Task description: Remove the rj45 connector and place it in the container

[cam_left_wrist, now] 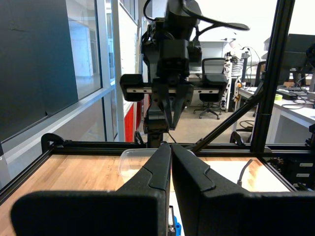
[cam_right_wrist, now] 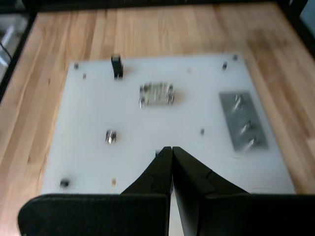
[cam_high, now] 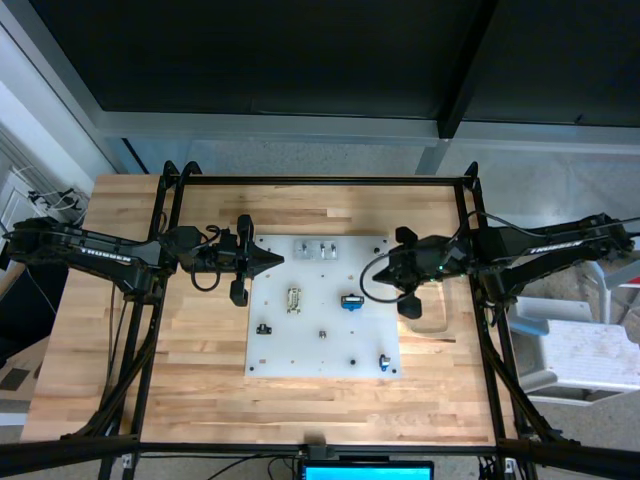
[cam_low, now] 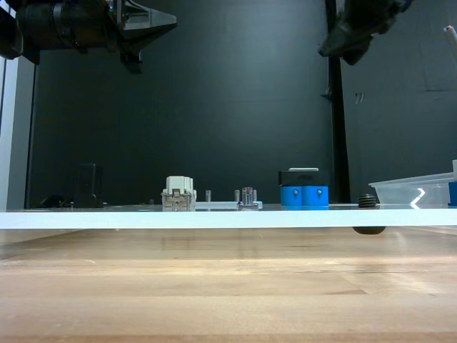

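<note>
we see the black left gripper (cam_high: 278, 260) hanging high over the far left corner of the flat white rectangular board (cam_high: 325, 340), its fingers pressed together with nothing between them. the black right gripper (cam_right_wrist: 170, 149) hangs high over the board's right edge, pointed down at the board, its fingers likewise closed and empty. the rj45 connector (cam_low: 298, 176), a small dark plug, sits on a blue plastic block (cam_low: 303, 196) on the right half of the board, about midway between its far and near edges. the clear rectangular plastic container (cam_low: 414, 190) with rounded corners rests on the light wooden table (cam_high: 200, 400), just beside the board's right edge. a pale grey multi-pin socket (cam_high: 294, 300) stands left of the blue block, and a small metal plate (cam_high: 315, 248) lies by the far edge.
</note>
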{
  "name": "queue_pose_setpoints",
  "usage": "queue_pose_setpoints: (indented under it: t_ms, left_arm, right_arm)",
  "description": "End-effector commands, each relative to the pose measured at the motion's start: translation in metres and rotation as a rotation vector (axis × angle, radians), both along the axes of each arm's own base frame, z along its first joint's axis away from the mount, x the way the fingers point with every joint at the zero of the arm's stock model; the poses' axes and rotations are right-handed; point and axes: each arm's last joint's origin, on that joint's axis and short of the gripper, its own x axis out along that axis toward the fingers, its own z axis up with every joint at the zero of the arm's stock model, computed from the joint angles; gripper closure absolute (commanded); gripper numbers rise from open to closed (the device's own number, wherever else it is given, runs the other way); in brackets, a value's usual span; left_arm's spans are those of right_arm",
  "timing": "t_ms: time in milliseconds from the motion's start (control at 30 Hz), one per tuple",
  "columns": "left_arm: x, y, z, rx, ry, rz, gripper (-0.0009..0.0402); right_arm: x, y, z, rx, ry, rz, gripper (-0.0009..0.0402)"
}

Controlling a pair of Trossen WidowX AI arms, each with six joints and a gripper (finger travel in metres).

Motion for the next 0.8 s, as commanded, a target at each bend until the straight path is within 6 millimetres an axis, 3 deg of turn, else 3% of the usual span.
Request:
queue_pose_setpoints:
  t_ms: [33,300,800]
  left_arm:
    - [0.000,0.000,0.000,0.000,0.000,0.000,0.0392]
    - [0.000,0.000,0.000,0.000,0.000,0.000,0.0392]
    - [0.000,0.000,0.000,0.000,0.000,0.000,0.0392]
  right_arm:
    - [-0.006,0.008,-0.001,0.009,0.055,0.002,0.0394]
    - [-0.017,0.025,-0.008,0.037,0.174,0.023,0.0393]
    - [-0.018,0.057,-0.027,0.072,0.323,0.046,0.0394]
